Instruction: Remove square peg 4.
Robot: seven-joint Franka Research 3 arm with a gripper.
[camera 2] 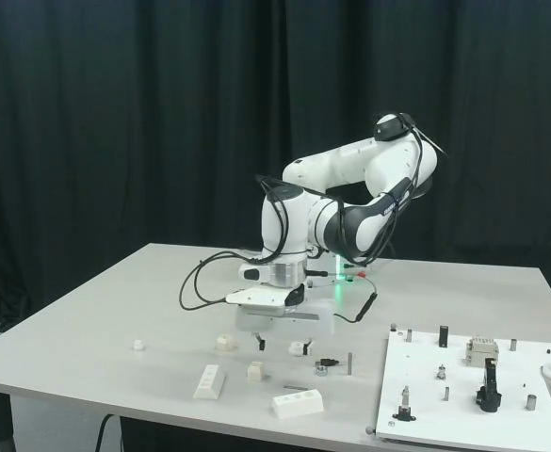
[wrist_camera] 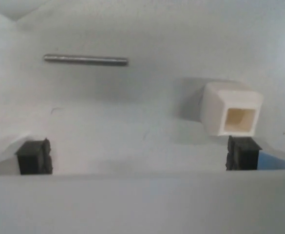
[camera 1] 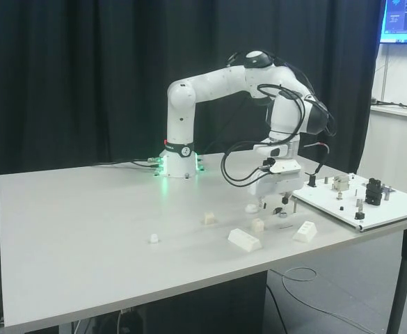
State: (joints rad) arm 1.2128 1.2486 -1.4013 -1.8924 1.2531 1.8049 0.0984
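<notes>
Open and empty, the gripper (wrist_camera: pixel 137 158) hangs low with the white hollow square peg (wrist_camera: pixel 232 114) resting on the grey tabletop (wrist_camera: pixel 132 112) beside one finger; descending could knock it aside.

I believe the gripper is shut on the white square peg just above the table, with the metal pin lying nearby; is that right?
Not quite: the wrist view shows the gripper open, the white square peg standing free on the table beyond one fingertip. The metal pin does lie nearby.
</notes>
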